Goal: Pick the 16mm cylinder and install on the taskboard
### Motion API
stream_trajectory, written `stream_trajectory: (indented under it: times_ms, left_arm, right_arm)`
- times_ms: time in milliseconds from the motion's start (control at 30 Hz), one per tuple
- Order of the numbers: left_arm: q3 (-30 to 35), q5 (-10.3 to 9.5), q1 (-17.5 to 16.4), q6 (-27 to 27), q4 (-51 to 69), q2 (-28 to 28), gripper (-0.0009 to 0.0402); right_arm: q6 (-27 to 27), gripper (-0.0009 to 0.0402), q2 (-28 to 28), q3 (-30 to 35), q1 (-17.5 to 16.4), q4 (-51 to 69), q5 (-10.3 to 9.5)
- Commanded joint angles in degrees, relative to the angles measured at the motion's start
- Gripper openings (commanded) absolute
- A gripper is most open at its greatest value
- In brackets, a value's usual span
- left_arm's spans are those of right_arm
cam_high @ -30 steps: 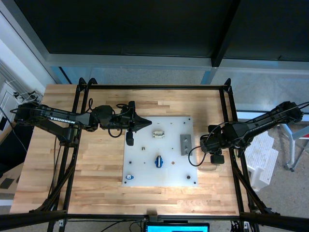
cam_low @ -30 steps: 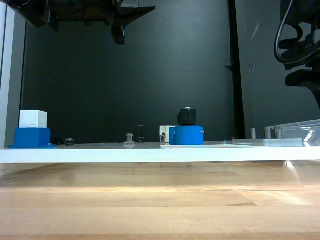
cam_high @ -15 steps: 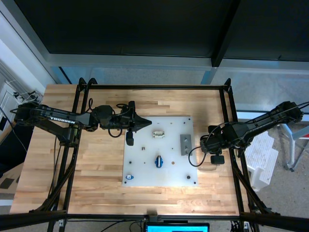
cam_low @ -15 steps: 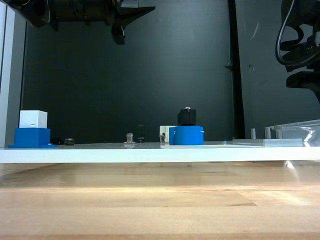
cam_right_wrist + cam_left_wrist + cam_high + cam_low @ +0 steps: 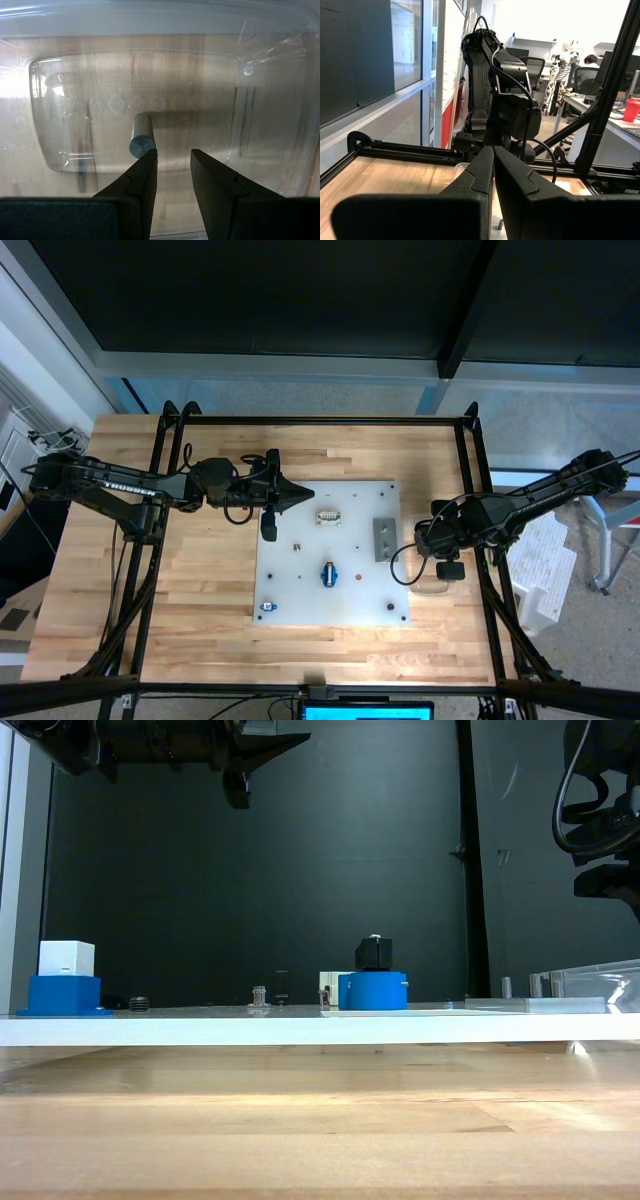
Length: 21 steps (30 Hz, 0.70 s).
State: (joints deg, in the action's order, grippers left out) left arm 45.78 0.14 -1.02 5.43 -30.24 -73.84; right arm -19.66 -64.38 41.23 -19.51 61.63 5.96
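The 16mm cylinder (image 5: 142, 134), short and silver-grey, lies on its side in a clear plastic tray (image 5: 150, 20). My right gripper (image 5: 172, 152) hangs just above the tray, open, its fingers apart and the cylinder just off one fingertip (image 5: 148, 162). From above, the right gripper (image 5: 449, 570) is beside the right edge of the white taskboard (image 5: 300, 585), over the tray (image 5: 432, 589). My left gripper (image 5: 305, 494) is shut and empty, held high over the board's far left corner. In its own wrist view the left gripper (image 5: 493, 149) shows its fingers pressed together.
The board carries a grey metal block (image 5: 384, 538), a blue connector (image 5: 328, 575), a white multi-pin connector (image 5: 327, 517) and a blue-and-white part (image 5: 66, 980) at the near left. A black frame (image 5: 470, 500) surrounds the table.
The right gripper has shifted very slightly over the tray. The left arm has not moved.
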Motion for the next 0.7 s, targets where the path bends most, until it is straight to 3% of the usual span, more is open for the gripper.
stream_trajectory:
  times_ms: [33, 700]
  left_arm:
    - [0.02, 0.02, 0.0, 0.0, 0.0, -0.02, 0.0]
    - [0.02, 0.02, 0.0, 0.0, 0.0, -0.02, 0.0]
  right_arm:
    - [-0.09, 0.0082, 0.0, 0.02, -0.07, -0.39, -0.02]
    - [-0.44, 0.0098, -0.02, -0.2, -1.53, -0.92, -0.63]
